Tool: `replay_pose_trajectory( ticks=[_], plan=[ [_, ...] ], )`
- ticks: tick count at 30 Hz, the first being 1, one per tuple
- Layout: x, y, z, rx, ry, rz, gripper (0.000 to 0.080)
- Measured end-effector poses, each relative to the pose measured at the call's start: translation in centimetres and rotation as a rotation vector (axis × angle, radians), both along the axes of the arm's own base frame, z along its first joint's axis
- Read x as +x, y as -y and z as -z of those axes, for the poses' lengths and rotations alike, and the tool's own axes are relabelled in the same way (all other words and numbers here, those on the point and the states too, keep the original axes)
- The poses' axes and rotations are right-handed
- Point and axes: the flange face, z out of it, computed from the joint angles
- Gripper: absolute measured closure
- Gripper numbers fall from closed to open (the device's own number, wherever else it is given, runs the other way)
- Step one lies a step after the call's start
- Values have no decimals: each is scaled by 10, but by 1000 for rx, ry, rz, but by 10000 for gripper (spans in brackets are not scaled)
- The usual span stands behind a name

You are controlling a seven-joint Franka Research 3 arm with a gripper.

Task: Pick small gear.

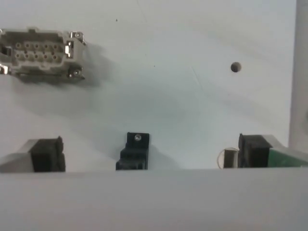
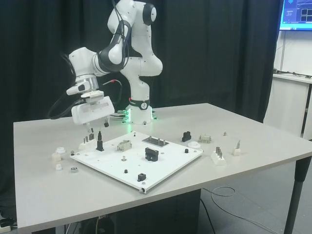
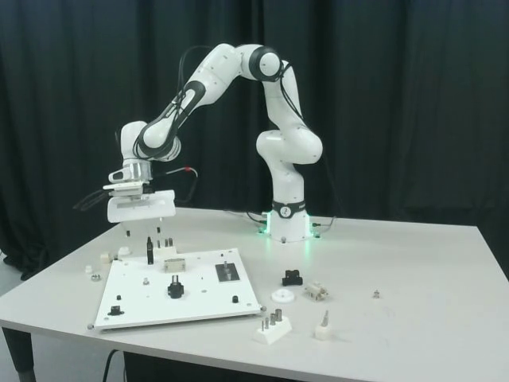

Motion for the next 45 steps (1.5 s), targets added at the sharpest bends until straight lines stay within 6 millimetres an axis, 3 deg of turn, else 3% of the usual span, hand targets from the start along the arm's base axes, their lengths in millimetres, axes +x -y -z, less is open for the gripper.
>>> replay_pose_trajectory(
  ticks=[13, 45],
  plan=[
    [4, 5, -21, -14, -39, 5, 3],
    [12, 12, -38, -57, -86, -41, 3]
  ],
)
